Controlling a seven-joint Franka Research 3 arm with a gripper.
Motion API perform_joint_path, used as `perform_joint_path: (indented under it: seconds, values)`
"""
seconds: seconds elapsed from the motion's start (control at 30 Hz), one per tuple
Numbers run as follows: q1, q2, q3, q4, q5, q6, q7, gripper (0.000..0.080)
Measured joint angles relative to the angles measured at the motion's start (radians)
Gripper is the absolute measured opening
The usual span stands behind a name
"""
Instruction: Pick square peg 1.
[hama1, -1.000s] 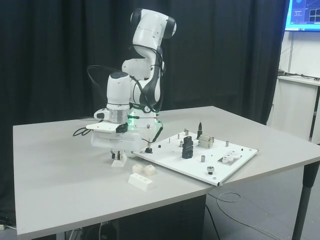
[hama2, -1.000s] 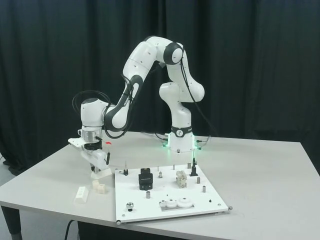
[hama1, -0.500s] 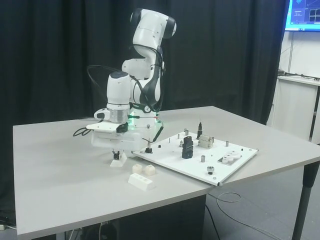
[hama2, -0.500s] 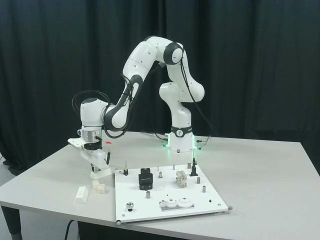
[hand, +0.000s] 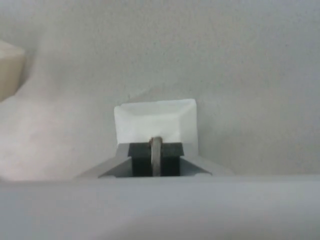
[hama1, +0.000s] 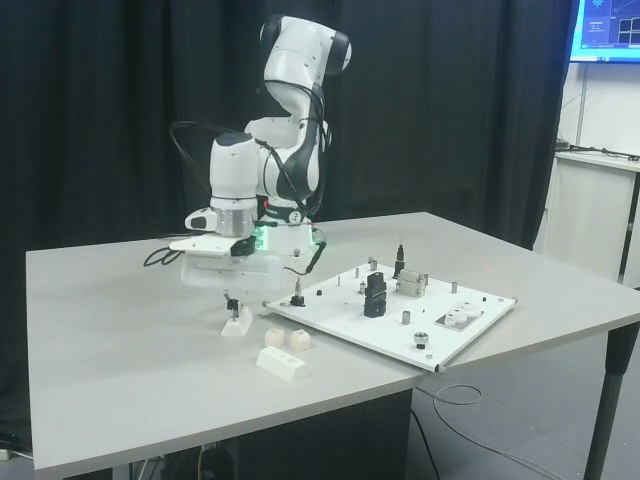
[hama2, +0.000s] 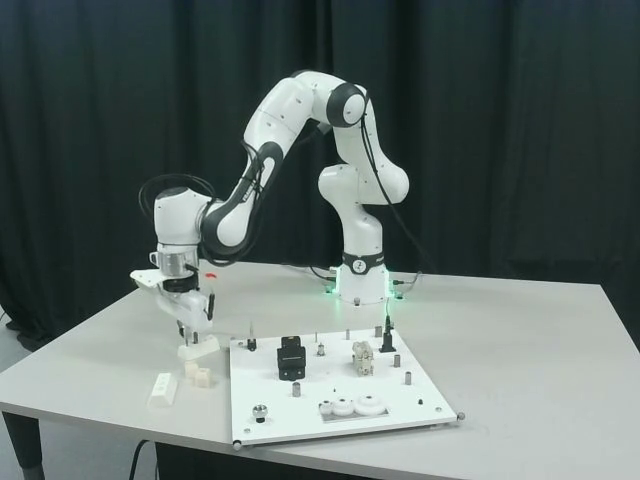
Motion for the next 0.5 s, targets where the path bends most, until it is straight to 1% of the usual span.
perform_joint_path:
  seconds: [0.3, 0.5]
  values:
    - [0.001, -0.05, -0.022, 0.017, -0.008, -0.073, 0.0, 0.0034]
    - [0.001, -0.078, -0.029, 0.029, -0.03, -0.113, 0.0, 0.0034]
